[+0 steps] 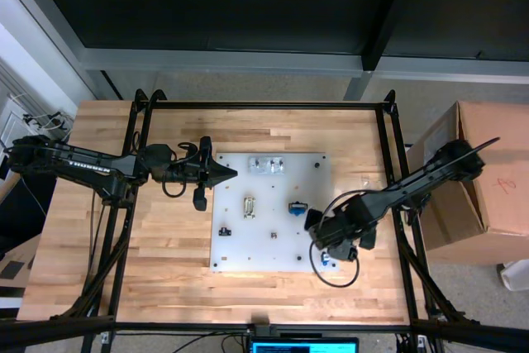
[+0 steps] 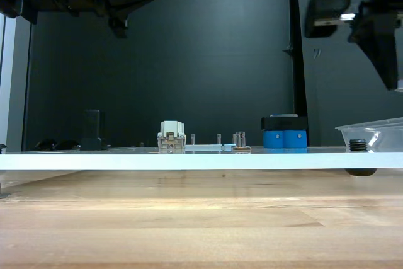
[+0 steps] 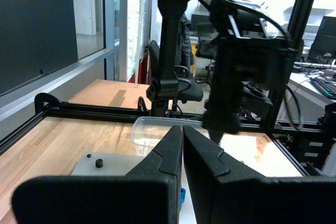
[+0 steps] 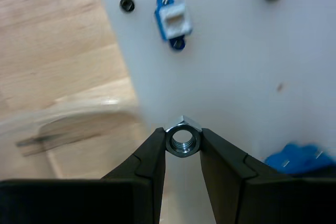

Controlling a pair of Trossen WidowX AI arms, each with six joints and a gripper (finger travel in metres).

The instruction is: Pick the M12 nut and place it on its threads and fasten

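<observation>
Your table [image 1: 99, 270] carries the white board [image 1: 248, 245]. Your left tool [image 3: 182, 150] hangs high over the board's left edge, its fingers pressed together on nothing. Your right tool [image 4: 182, 145] is raised over the board's near right corner. Below it the black stud [image 2: 359, 145] stands bare, ribs showing. The M12 nut [image 4: 182, 141] sits pinched between the right tool's fingertips, clear of the stud.

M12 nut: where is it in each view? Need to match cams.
Right wrist view: M12 nut held between the right gripper's fingertips, over the white board.
High view: not visible; right gripper over the board's near right edge.
Low view: not visible; stud bare.
Left wrist view: not visible; left gripper shut, above the board's left edge.
Shared landmark: the white board.
</observation>
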